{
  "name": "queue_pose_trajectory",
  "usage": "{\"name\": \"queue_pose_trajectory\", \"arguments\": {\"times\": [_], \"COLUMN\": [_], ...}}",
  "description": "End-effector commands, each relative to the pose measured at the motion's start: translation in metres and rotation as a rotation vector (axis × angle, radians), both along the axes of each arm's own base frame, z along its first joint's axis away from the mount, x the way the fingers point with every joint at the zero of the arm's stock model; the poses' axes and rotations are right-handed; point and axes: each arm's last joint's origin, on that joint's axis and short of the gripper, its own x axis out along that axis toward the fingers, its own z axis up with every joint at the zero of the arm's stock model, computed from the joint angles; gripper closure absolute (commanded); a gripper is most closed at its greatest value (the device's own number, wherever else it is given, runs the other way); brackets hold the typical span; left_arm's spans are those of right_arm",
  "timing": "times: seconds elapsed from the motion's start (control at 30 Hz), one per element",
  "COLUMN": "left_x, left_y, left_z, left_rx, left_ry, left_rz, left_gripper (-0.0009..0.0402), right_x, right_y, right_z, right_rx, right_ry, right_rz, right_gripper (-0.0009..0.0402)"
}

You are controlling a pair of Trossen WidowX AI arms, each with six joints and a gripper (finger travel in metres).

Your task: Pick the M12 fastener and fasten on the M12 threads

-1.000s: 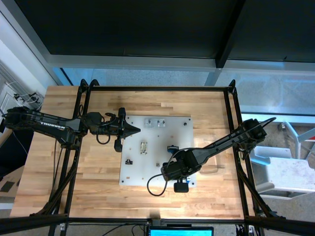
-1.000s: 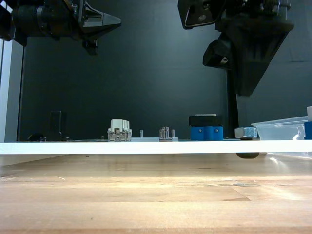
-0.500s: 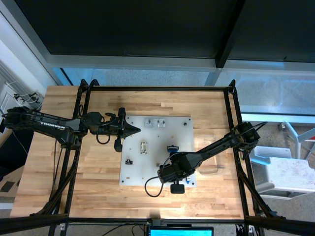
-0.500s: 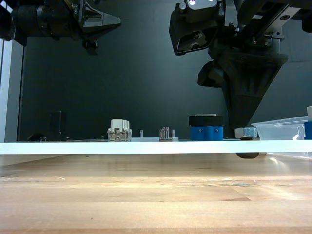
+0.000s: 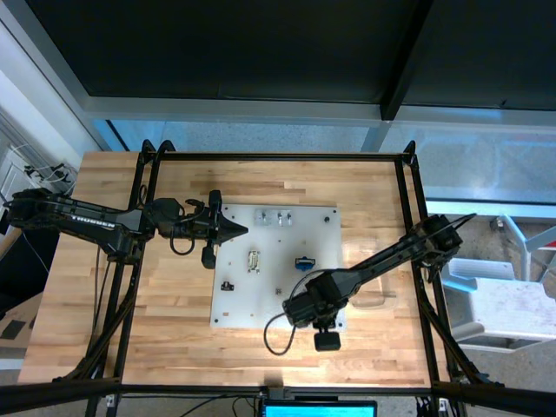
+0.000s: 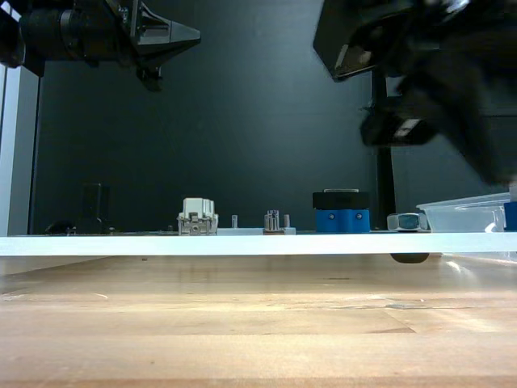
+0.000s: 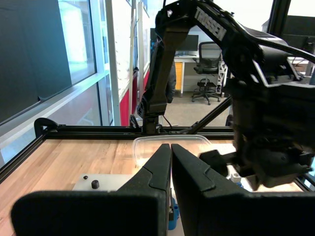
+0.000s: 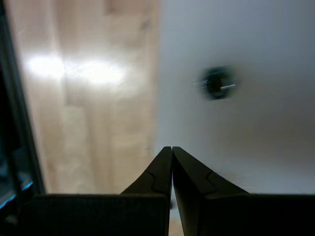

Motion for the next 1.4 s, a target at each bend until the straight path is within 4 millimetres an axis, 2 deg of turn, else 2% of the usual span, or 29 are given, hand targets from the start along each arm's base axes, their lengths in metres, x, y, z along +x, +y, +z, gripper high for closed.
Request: {"name": "queue_pose_trajectory", "arguments": {"times": [0.03,0.27,0.4,0.8,1.27,1.4], "left_x": [0.0,0.0,0.0,0.0,0.0,0.0], "left_y": [0.0,0.0,0.0,0.0,0.0,0.0], "left_z": [0.0,0.0,0.001,0.0,0.0,0.0], "left_rx": [0.0,0.0,0.0,0.0,0.0,0.0], "left_ry": [0.0,-0.003,-0.005,-0.004,-0.004,-0.004], "left_rz": [0.0,0.0,0.0,0.0,0.0,0.0], "left_gripper": [0.0393,0.0393,0.0393,0.0393,0.0393,0.0393], "right_x": [-0.001,0.002,0.005,0.014,0.011,0.008], "right_y": [0.0,-0.002,-0.005,0.0,0.003,0.008], "right_z": [0.003,0.017,0.019,-0.009,-0.013,-0.011], "right_rx": [-0.006,-0.096,-0.207,-0.234,-0.186,0.002], "right_ry": [-0.008,-0.097,-0.164,-0.143,-0.113,-0.036], "right_rz": [-0.012,-0.048,-0.093,-0.106,-0.095,-0.017], "right_gripper": [0.0393,0.0393,0.0393,0.0393,0.0393,0.0393]}}
